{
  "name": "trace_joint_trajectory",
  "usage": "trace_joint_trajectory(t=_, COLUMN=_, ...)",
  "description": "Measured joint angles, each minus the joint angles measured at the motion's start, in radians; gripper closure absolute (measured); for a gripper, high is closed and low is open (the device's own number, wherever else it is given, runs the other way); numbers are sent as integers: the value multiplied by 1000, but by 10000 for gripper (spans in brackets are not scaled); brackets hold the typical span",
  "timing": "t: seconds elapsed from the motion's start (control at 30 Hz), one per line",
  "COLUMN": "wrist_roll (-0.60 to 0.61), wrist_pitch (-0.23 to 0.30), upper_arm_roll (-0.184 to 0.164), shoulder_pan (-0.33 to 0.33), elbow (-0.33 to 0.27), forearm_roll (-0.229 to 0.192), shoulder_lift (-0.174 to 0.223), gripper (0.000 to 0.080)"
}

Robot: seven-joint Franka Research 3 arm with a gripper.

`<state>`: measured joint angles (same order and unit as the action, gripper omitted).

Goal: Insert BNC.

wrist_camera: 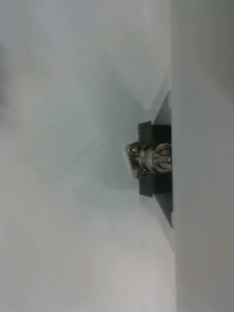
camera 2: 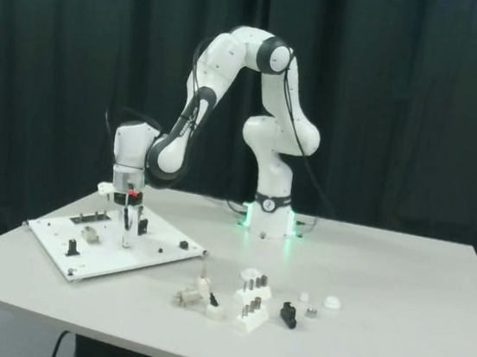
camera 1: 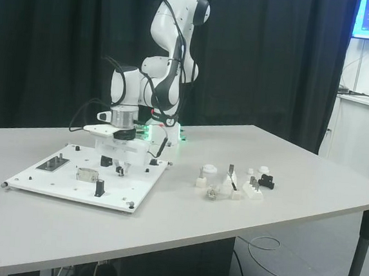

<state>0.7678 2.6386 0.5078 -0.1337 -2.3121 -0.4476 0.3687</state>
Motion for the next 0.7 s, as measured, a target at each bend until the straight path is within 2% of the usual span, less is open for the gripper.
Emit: trace_joint_trajectory(t=0.7, wrist_roll=340, wrist_pitch=2, upper_arm_roll=2, shoulder_pan=0, elbow=0, forearm_roll=0, shoulder_lift=2, gripper=682)
